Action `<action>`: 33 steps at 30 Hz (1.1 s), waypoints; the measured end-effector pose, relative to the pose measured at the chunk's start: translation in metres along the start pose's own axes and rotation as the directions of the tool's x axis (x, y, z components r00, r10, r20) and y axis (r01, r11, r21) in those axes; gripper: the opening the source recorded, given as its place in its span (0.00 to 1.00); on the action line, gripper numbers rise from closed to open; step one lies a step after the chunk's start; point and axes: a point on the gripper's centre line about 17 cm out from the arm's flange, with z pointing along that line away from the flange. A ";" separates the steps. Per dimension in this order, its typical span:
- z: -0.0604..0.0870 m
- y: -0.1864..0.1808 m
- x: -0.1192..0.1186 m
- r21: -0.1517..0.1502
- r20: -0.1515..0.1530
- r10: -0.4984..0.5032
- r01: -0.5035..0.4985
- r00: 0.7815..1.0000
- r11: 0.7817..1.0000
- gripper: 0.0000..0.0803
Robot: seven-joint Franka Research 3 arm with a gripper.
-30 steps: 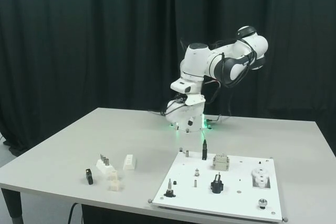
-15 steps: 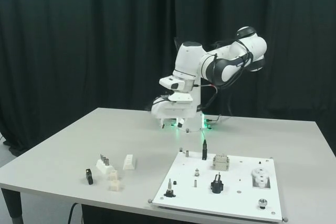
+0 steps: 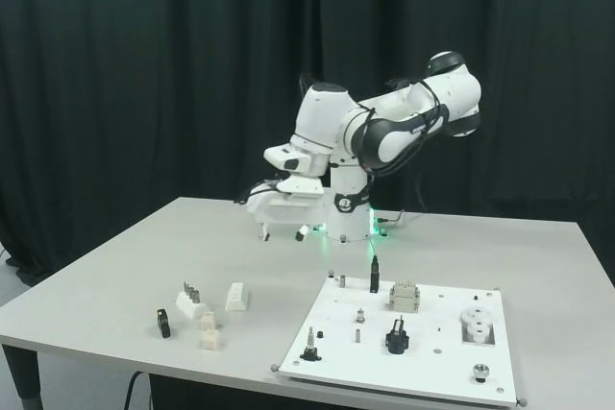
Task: Pick D-SUB.
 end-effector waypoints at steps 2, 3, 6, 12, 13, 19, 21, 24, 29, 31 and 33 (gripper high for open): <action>0.004 0.007 -0.002 0.003 0.006 -0.009 0.009 1.000 1.000 1.00; 0.007 0.010 -0.004 0.005 0.010 -0.016 0.016 1.000 1.000 1.00; 0.014 0.021 -0.008 0.012 0.020 -0.027 0.026 0.999 1.000 1.00; 0.023 0.041 -0.018 0.019 0.035 0.009 -0.010 0.999 1.000 1.00; 0.024 0.044 -0.020 0.019 0.037 0.024 -0.025 0.999 1.000 1.00; 0.028 0.063 -0.028 0.015 0.040 0.179 -0.179 0.983 0.984 1.00; 0.029 0.069 -0.029 0.012 0.038 0.237 -0.237 0.971 0.971 1.00; 0.029 0.079 -0.029 0.009 0.030 0.270 -0.271 0.962 0.963 1.00; 0.032 0.094 -0.028 0.013 0.007 0.294 -0.294 0.956 0.956 1.00; 0.034 0.100 -0.028 0.020 -0.003 0.312 -0.312 0.950 0.950 1.00; 0.037 0.104 -0.028 0.032 -0.012 0.341 -0.341 0.940 0.940 1.00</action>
